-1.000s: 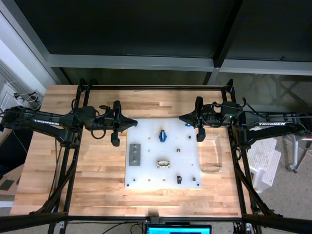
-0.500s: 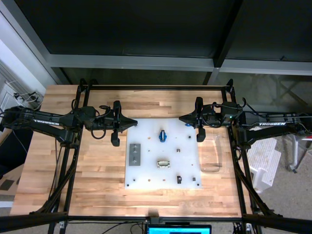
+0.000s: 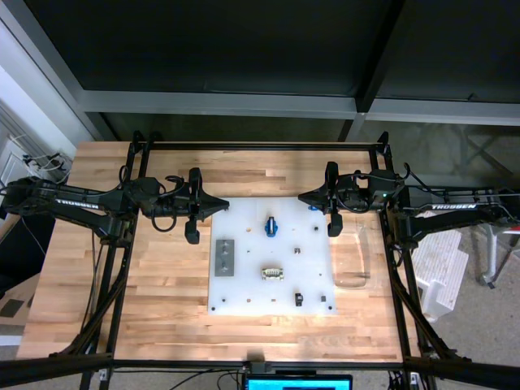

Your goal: Pick the 16mm bar and install on taskboard

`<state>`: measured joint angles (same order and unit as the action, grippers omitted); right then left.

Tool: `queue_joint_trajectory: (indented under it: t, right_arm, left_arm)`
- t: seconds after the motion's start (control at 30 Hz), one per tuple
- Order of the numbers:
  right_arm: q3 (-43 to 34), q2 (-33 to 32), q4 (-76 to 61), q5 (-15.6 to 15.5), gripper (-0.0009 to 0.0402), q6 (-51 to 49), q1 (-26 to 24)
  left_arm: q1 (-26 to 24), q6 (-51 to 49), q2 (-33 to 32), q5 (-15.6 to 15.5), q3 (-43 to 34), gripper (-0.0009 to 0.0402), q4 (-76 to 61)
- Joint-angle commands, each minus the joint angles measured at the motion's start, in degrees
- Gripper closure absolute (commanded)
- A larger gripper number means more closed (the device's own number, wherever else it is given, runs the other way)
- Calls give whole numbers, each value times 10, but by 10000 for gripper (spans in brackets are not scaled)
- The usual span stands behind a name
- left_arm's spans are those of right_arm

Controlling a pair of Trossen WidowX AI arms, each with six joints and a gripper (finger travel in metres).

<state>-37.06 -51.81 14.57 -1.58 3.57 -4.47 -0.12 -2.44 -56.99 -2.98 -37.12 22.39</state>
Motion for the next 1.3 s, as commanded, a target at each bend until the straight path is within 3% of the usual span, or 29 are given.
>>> queue_joint_trajectory:
  t: [0.03,1.3]
  right_arm:
    - [0,0,0,0,393,0,0]
    - [0,0,-14,0,393,0,0]
  left_arm:
    - [0,0,0,0,0,393,0]
    - [0,0,0,0,0,393,0]
